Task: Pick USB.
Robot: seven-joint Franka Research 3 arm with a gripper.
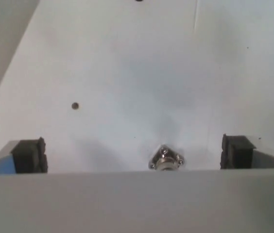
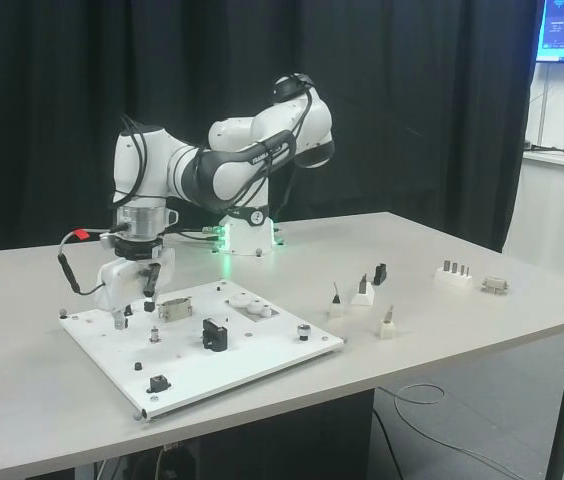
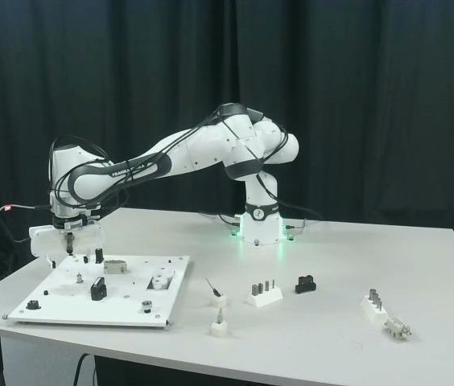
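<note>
— Two black fingertips (image 1: 29, 156) of your pincer (image 1: 132, 156) stand wide apart, holding nothing. Your pincer hangs just over the far corner of the white board (image 2: 252, 350).

— And the USB?

— You can't pick it out for sure. Between the fingertips you have a small metal fitting (image 1: 165, 159) on the board. Small plugs on white stands (image 3: 264, 294) sit on the grey table (image 3: 372, 257), well apart from your pincer.

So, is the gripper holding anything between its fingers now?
No: in the wrist view the gripper is open, its two black pads stand wide apart, and only the white board lies between them.
</note>
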